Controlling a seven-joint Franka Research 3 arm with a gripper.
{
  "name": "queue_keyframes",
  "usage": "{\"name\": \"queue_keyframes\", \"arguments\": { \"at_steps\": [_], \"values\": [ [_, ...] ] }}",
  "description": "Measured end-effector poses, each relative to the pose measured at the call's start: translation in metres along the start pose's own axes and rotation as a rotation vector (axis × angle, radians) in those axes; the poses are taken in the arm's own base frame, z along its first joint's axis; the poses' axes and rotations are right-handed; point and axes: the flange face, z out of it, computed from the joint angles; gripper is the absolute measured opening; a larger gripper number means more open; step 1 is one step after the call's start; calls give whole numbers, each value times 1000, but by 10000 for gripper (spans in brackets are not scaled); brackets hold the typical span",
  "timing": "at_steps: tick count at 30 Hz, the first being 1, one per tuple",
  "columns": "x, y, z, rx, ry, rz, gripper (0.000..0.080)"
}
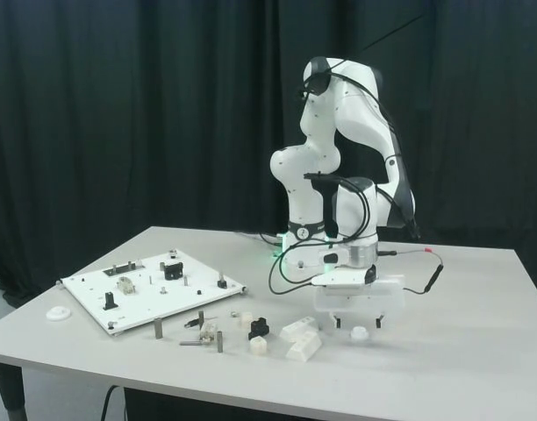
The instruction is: Remove round peg 4.
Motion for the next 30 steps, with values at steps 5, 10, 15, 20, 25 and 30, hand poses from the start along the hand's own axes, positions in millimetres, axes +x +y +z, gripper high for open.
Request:
{"name": "queue_keyframes", "arguments": {
  "at_steps": [5,10,15,20,25,30],
  "values": [
    [1,0,-3,3,3,-3,800],
    [1,-1,-4,4,5,-5,800],
    [2,-1,-5,3,7,-10,800],
    [2,-2,-6,5,8,-11,800],
    [3,-2,-9,8,7,-11,800],
    [3,-2,-11,10,4,-11,800]
  ]
}}
